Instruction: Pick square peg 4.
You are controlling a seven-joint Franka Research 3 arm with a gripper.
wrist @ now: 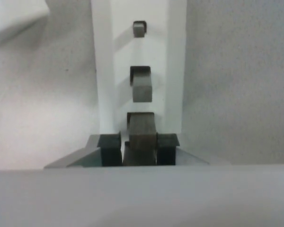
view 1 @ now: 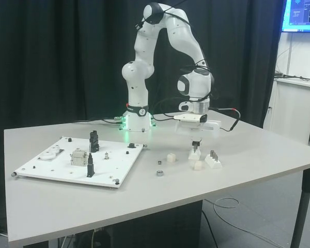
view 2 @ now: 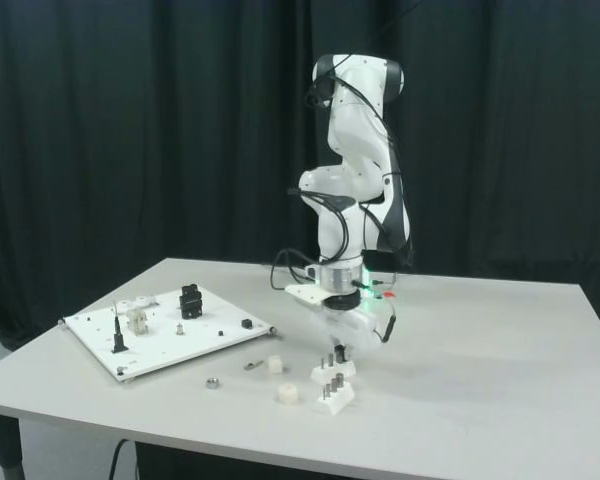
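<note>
**A:** What is occupying the grey worktop (view 1: pixel 258 155), largest item first?

**B:** The white arm (view 1: pixel 163 57) is standing near the back edge and bending down toward the right-hand side. A white assembly board (view 1: pixel 67 168) is lying toward the left edge. Two white peg holders are sitting near the front edge, the occupied holder (view 2: pixel 334 371) just behind the second holder (view 2: pixel 332 396). Two small white blocks (view 1: pixel 171 158) and a grey nut (view 1: pixel 158 173) are resting between board and holders.

**A:** And the hand?

**B:** The gripper (wrist: pixel 139 150) is clamping its black fingers (wrist: pixel 109 150) on the square peg (wrist: pixel 142 134), the end one of three grey pegs in a row, which is sitting in the occupied holder's slot.
</note>
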